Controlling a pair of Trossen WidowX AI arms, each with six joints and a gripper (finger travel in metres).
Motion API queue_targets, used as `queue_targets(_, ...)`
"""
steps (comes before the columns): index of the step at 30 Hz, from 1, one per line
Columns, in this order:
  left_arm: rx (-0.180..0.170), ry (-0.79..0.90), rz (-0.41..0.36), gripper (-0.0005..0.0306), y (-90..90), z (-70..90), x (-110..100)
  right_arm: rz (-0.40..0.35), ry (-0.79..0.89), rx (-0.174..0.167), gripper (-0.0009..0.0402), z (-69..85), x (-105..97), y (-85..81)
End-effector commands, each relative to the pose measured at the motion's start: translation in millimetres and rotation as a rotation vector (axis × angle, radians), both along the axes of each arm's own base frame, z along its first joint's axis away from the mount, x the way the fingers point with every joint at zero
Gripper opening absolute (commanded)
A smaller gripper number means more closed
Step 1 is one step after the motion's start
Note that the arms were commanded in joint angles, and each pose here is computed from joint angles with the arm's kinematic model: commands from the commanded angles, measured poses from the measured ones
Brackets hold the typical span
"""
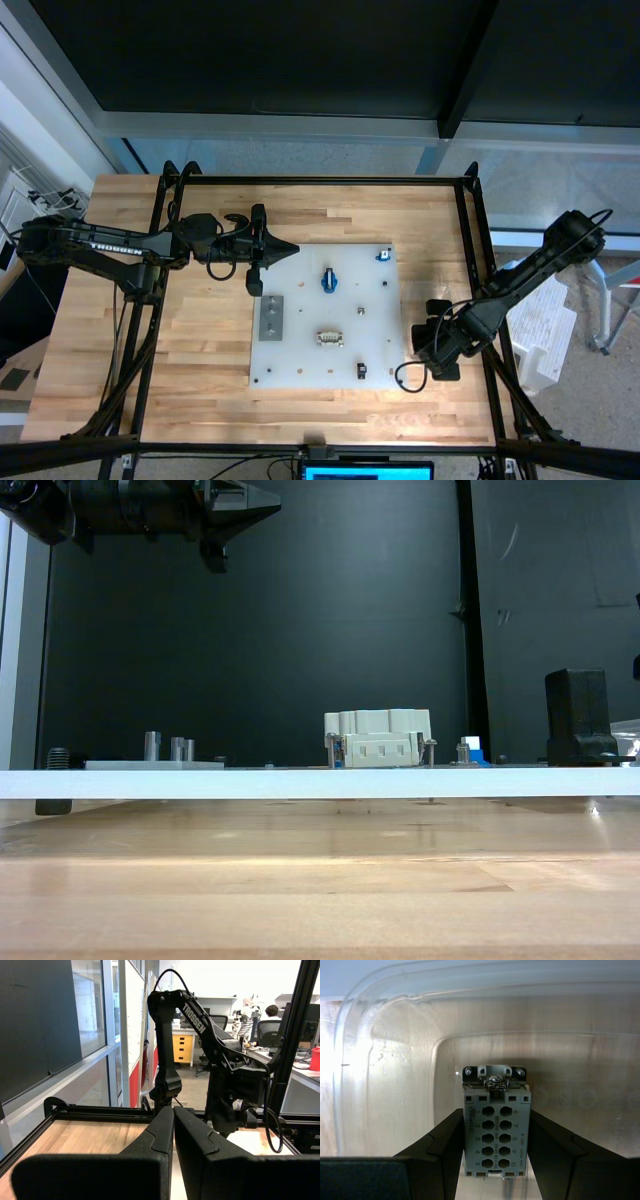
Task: Pick the HAN10E connector and install on the hub
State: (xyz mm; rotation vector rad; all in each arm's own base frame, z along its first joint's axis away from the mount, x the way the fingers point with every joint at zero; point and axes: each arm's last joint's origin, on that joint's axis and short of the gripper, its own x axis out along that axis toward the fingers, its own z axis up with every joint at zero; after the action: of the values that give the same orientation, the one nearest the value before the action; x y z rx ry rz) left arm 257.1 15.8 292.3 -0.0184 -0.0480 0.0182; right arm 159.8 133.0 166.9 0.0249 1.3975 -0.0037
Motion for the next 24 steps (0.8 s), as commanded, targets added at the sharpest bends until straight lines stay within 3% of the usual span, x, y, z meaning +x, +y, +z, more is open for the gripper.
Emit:
queue_targets(1,0.000,0.000,0.000,0.0000,0.1,-0.1,0,0.003,0.001,-0.004,0.0050,11.0,-1,-1.3)
queue_targets(8,0.000,0.000,0.000,0.0000,0.1,-0.1,0,0.039,-0.004,-0.006,0.0034,46.4,-1,-3.1)
queue_targets(14,0.000,0.000,0.000,0.0000,0.1,-0.1,0,0.007,-0.008,-0.005,0.0034,76.1,5,-8.2)
queue_targets(18,0.000,0.000,0.000,0.0000,0.1,-0.1,0,-0.014,-0.023,0.002,0.0037,84.5,15,-14.0)
queue_targets(24,0.000,0.000,0.000,0.0000,0.1,-0.1,0,0.003,-0.008,-0.024,0.0036,89.3,41,-15.2)
